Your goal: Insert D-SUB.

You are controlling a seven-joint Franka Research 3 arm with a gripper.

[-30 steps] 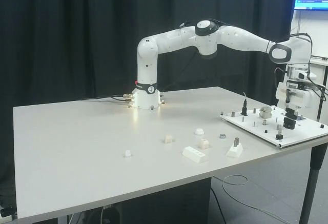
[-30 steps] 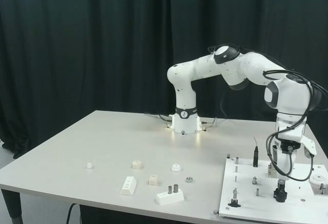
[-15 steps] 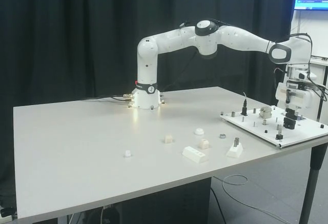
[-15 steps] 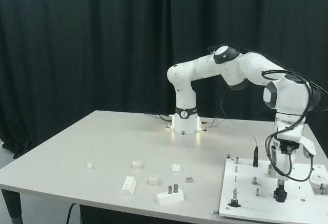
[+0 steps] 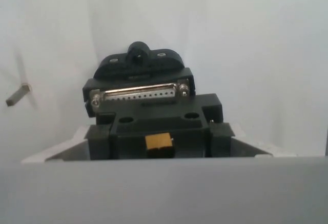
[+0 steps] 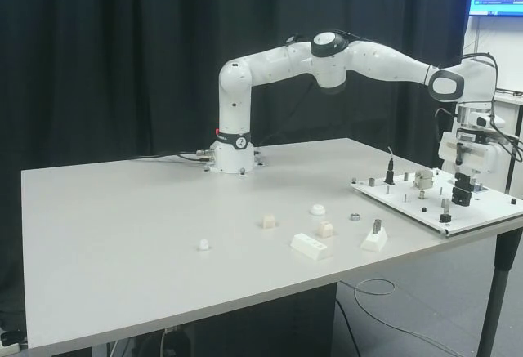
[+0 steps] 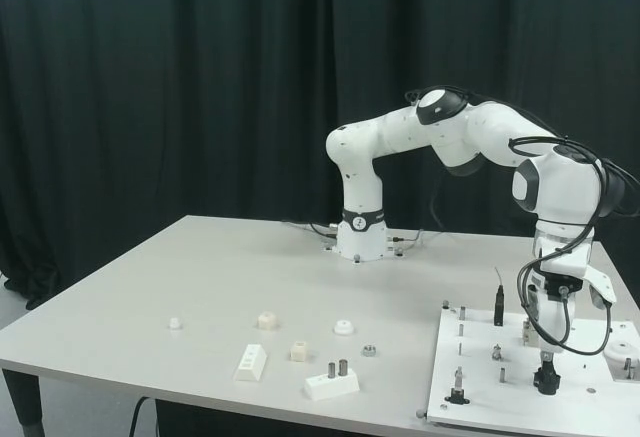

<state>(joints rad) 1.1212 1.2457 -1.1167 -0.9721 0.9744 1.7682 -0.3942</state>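
Observation:
The black D-SUB connector has a metal face with a row of pins and a hooded back. It sits directly under my gripper on the white board. In the first room view my gripper hangs straight down over the D-SUB, near the board's far right end. From the second room view my gripper stands just above the D-SUB, close to the front edge of the board. Whether I hold the connector is hidden.
The board carries several small pegs and a black upright part. A small grey peg lies beside the connector. Loose white parts sit on the grey table: a flat block, a block with pegs and a round piece.
My wrist has shifted very slightly above the board. The connector and the loose parts have not moved.

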